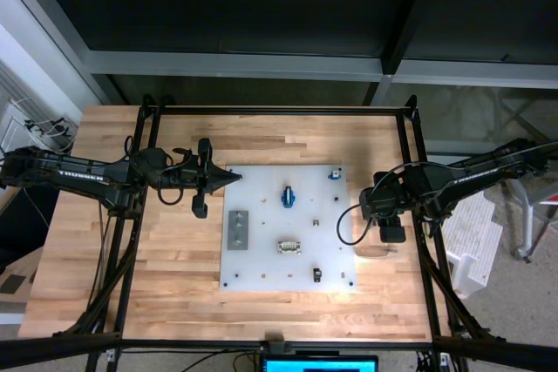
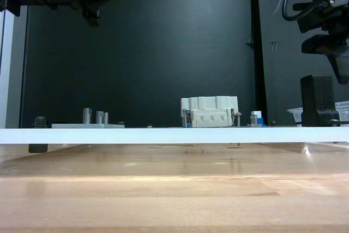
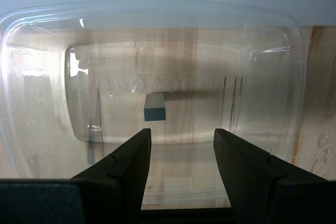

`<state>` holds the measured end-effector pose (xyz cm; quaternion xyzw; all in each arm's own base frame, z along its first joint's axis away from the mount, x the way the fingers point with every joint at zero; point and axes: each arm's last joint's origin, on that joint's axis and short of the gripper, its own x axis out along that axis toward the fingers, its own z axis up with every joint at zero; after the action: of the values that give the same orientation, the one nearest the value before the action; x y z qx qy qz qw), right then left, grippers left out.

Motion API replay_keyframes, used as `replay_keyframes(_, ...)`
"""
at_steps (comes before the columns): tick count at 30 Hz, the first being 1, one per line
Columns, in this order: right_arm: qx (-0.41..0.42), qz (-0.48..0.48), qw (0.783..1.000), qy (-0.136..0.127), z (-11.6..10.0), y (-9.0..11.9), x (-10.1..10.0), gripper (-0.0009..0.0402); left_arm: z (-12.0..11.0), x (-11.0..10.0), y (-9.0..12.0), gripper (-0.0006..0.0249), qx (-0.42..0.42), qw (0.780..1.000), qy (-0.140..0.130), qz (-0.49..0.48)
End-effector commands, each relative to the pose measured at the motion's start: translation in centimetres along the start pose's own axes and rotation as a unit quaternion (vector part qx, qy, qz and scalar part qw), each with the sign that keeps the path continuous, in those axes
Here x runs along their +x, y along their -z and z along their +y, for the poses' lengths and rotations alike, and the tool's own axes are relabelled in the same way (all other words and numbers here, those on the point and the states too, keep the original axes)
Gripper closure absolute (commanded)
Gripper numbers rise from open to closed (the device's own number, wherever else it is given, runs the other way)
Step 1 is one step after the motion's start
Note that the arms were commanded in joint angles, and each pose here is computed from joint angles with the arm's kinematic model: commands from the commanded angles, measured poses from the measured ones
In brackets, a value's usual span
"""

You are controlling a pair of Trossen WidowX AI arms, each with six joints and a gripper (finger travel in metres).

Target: Pick the 16mm bar and install on taskboard

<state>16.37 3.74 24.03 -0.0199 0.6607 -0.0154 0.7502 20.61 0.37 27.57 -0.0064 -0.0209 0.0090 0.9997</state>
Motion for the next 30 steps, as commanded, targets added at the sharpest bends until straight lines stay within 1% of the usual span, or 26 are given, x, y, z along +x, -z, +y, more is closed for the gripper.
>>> replay_keyframes(1, 0.000, 0.001, 1.000, 0.000, 0.0, 0.1, 0.0, 0.0228, 0.0, 0.0, 0.0, 0.0243, 0.000, 1.000, 0.000, 0.000)
replay_keyframes(14, -0.003, 0.001, 1.000, 0.000, 0.1, 0.1, 0.0, 0.0228, 0.0, 0.0, 0.0, 0.0243, 0.000, 1.000, 0.000, 0.000)
replay_keyframes(22, -0.029, -0.002, 1.000, -0.003, 0.9, 0.3, -0.1, 0.0228, 0.0, 0.0, 0.0, 0.0243, 0.000, 1.000, 0.000, 0.000)
replay_keyframes(25, -0.039, -0.005, 0.999, 0.000, 1.2, 0.3, -0.1, 0.0228, 0.0, 0.0, 0.0, 0.0243, 0.000, 1.000, 0.000, 0.000)
replay_keyframes(30, -0.041, -0.007, 0.999, -0.001, 1.3, 0.3, -0.1, 0.0228, 0.0, 0.0, 0.0, 0.0243, 0.000, 1.000, 0.000, 0.000)
